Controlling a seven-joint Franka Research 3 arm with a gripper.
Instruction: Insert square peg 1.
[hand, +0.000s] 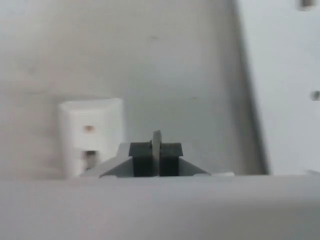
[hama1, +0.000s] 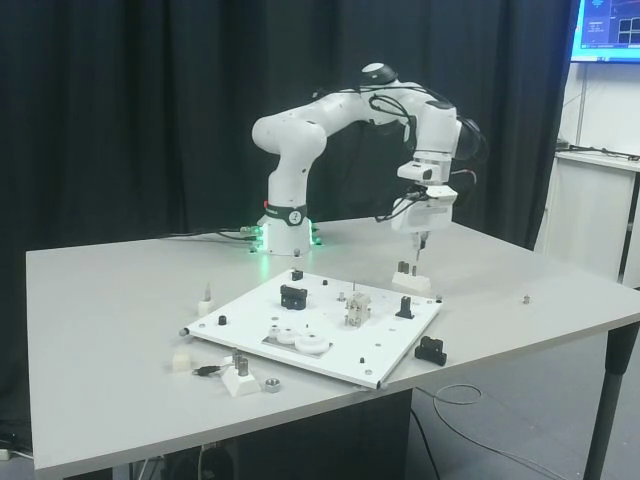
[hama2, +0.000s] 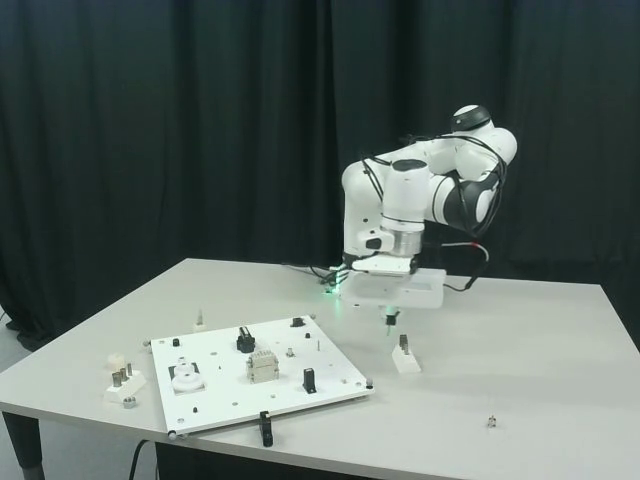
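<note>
My gripper is shut on a thin grey square peg that pokes out between the two black pads. A white holder block with holes lies on the grey table just beside the fingertips. In the first room view the gripper hangs a little above and beside that holder, where another peg stands upright. The second room view shows the gripper above and behind the holder. The white assembly board lies close by.
The board carries several black and white fixtures. Off the board lie a black bracket, a white block with pegs, a small white cube and a lone bolt. The board's edge shows in the wrist view.
</note>
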